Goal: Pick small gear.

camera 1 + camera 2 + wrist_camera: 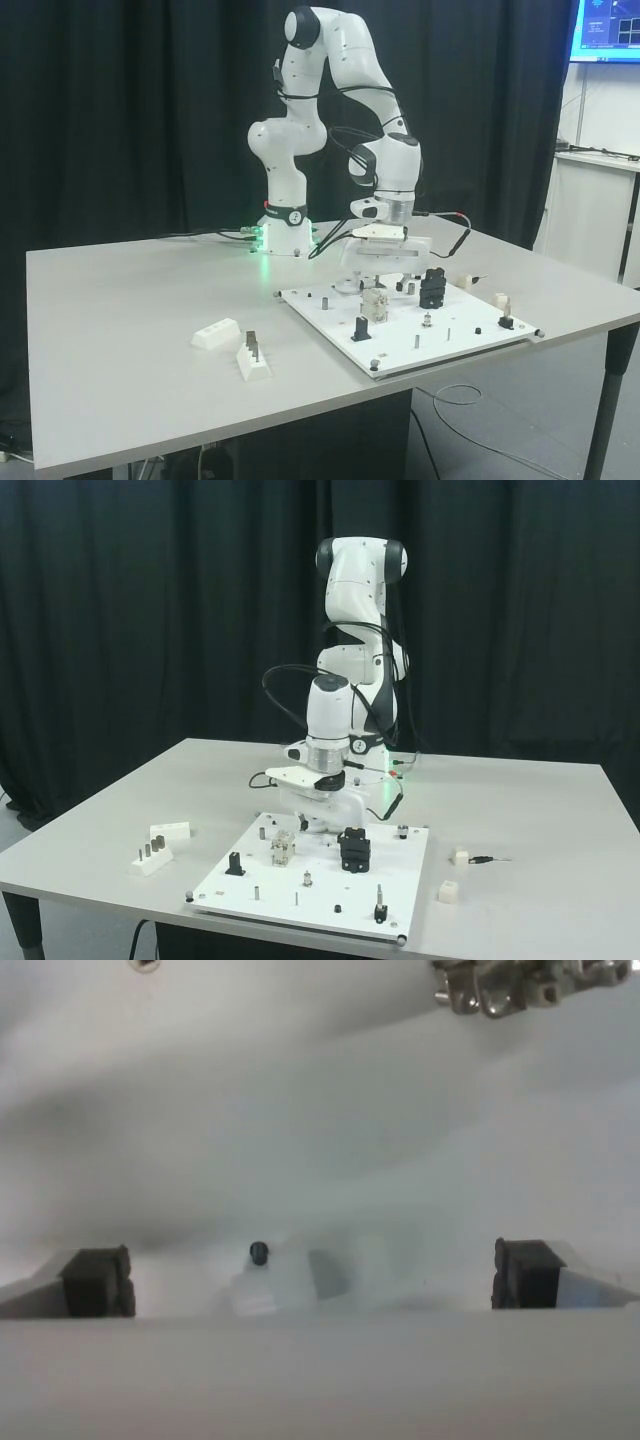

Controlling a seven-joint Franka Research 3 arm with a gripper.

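In the wrist view my gripper (310, 1278) is open, its black pads (95, 1280) set wide apart just above the white board (320, 1140). Between them lies a small pale rounded part (300, 1282), blurred, which may be the small gear; a tiny black peg (258, 1252) stands against it. Neither pad touches the part. From the first room view the gripper (375, 285) hangs low over the back of the board (330, 310). The second room view shows the gripper (315, 822) near the board's far edge (300, 825), the part hidden under the hand.
A metal assembly (520, 985) (375, 306) (283, 848) stands on the board close by. A black block (432, 288) (353, 850), a black bracket (361, 328) and several pegs also stand there. White holders (215, 333) (252, 358) lie on the grey table.
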